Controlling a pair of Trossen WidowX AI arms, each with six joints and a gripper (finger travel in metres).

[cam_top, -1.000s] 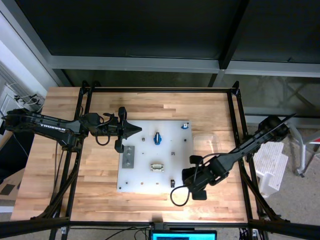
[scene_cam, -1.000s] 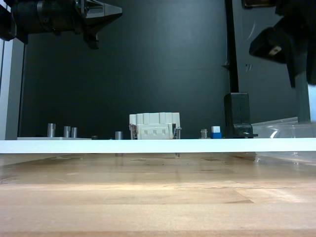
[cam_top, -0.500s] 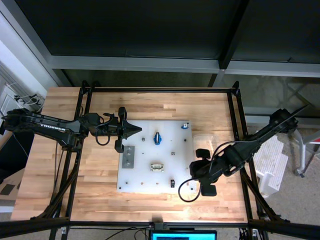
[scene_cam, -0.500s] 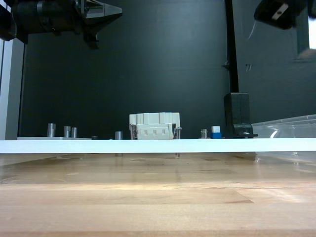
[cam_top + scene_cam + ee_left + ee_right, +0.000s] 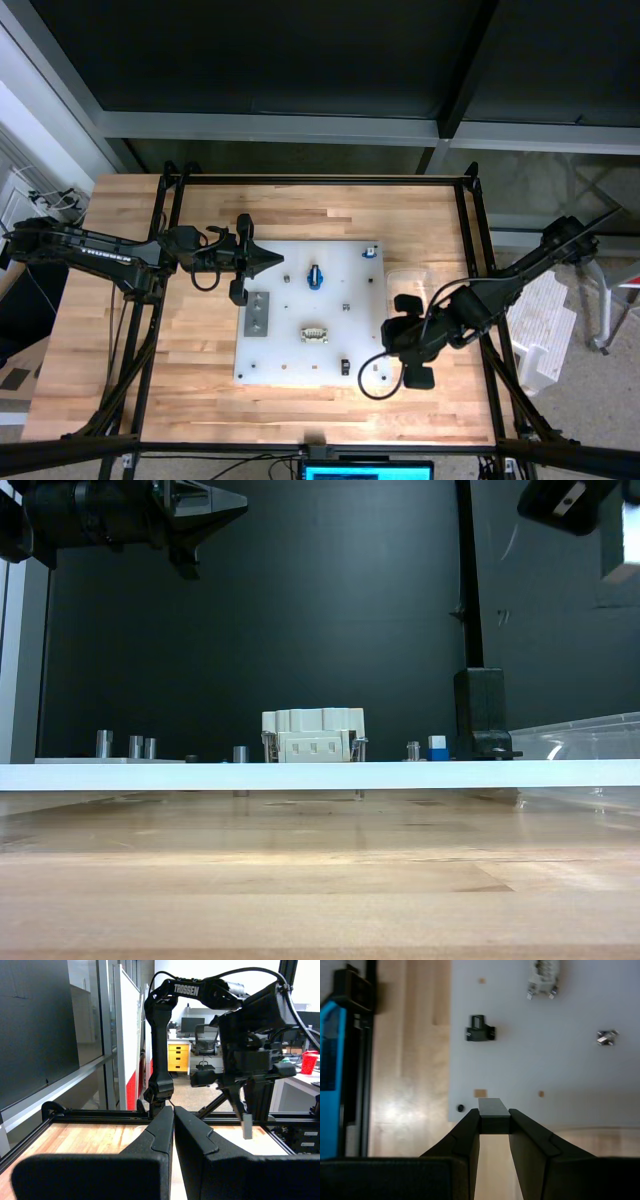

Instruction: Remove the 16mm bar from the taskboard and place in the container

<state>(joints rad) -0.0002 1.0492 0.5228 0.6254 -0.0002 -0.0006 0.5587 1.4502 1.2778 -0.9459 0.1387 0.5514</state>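
Observation:
The white taskboard (image 5: 290,350) lies mid-table. My right gripper (image 5: 494,1123) is shut on the 16mm bar (image 5: 494,1111), a short grey metal piece. It is held in the air above the taskboard's (image 5: 570,1075) near right edge. From the left wrist view the bar (image 5: 247,1126) hangs below the right gripper (image 5: 245,1110). In the high view the right gripper (image 5: 400,345) sits just right of the board. The clear container (image 5: 412,283) stands behind it, beside the board's right edge. My left gripper (image 5: 272,261) hovers shut and empty over the board's far left corner.
On the board sit a grey metal block (image 5: 258,318), a blue knob (image 5: 315,276), a beige connector (image 5: 315,334) and a black fitting (image 5: 345,366). Black frame rails (image 5: 472,260) border the table. A screen (image 5: 365,470) glows at the near edge.
The right arm rose and swung right and back from the board's near right corner, carrying the bar. The left arm has not moved.

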